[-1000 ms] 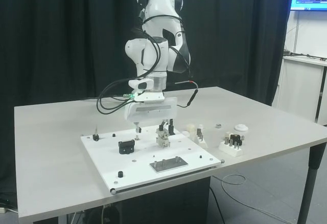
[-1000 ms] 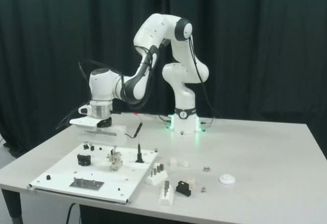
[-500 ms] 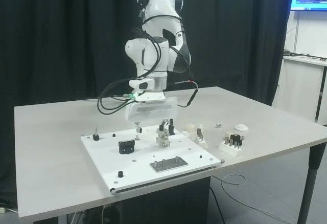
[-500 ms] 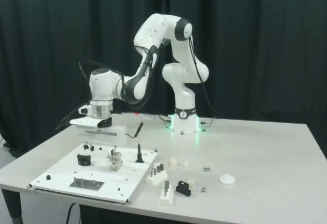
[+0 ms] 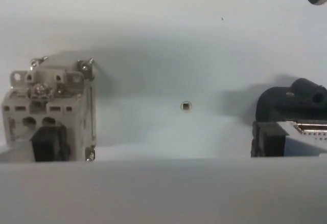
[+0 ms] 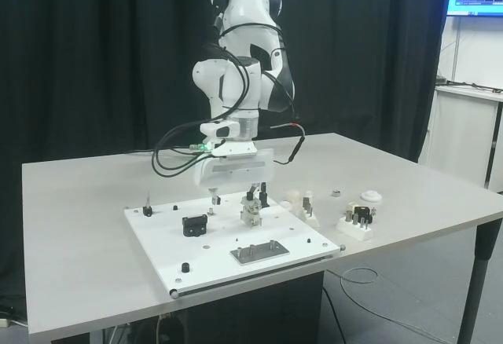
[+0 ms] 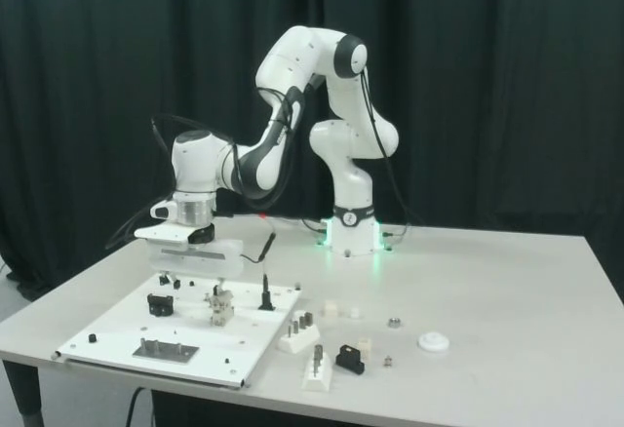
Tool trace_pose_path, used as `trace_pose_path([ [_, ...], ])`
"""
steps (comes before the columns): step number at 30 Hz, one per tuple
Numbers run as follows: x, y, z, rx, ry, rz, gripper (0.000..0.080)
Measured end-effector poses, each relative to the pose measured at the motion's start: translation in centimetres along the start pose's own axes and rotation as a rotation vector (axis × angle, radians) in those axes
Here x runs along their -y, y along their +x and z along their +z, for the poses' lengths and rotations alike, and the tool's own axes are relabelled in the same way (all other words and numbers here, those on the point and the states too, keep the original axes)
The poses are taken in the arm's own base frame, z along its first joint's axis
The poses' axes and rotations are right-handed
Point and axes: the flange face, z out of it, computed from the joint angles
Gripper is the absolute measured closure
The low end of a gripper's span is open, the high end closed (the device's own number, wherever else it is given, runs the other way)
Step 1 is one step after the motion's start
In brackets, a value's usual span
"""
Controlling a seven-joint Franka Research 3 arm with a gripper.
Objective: Insert waterproof.
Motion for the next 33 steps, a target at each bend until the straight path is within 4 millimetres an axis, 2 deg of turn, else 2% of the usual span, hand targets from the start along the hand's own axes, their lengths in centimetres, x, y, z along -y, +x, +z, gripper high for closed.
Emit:
trace_pose_path([
  [33, 0.09, 0.13, 0.08, -0.012, 0.019, -0.019, 0.0003],
])
